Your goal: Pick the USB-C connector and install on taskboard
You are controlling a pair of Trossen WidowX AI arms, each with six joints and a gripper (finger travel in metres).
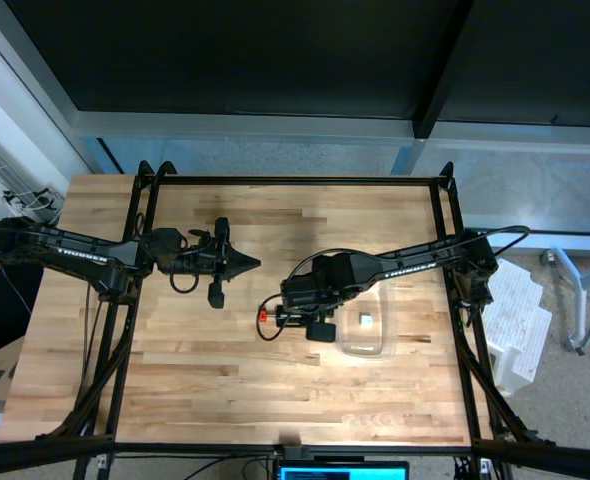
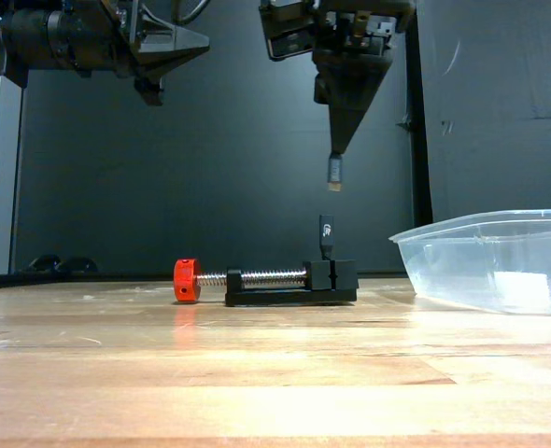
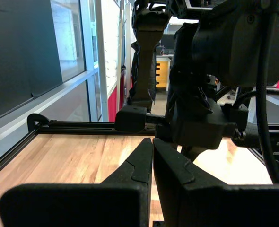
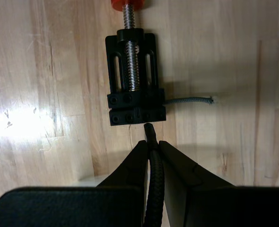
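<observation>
The taskboard [image 2: 289,283] is a small black block with a threaded screw and a red-orange knob [image 2: 186,280]; a short dark piece [image 2: 326,237] stands upright on its right end. My right gripper [image 2: 334,149] hangs straight above that end, shut on the USB-C connector [image 2: 333,174], whose tip points down, clear of the block. In the right wrist view the connector [image 4: 150,135] pokes out between the fingers just short of the taskboard [image 4: 135,101]. My left gripper [image 1: 250,264] hovers shut and empty, left of the board [image 1: 320,330].
A clear plastic tray [image 2: 462,271] sits just right of the board, with a small whitish square piece [image 1: 366,320] inside. A thin grey cord [image 4: 187,100] lies on the wood beside the block. Black frame rails [image 1: 295,181] border the table.
</observation>
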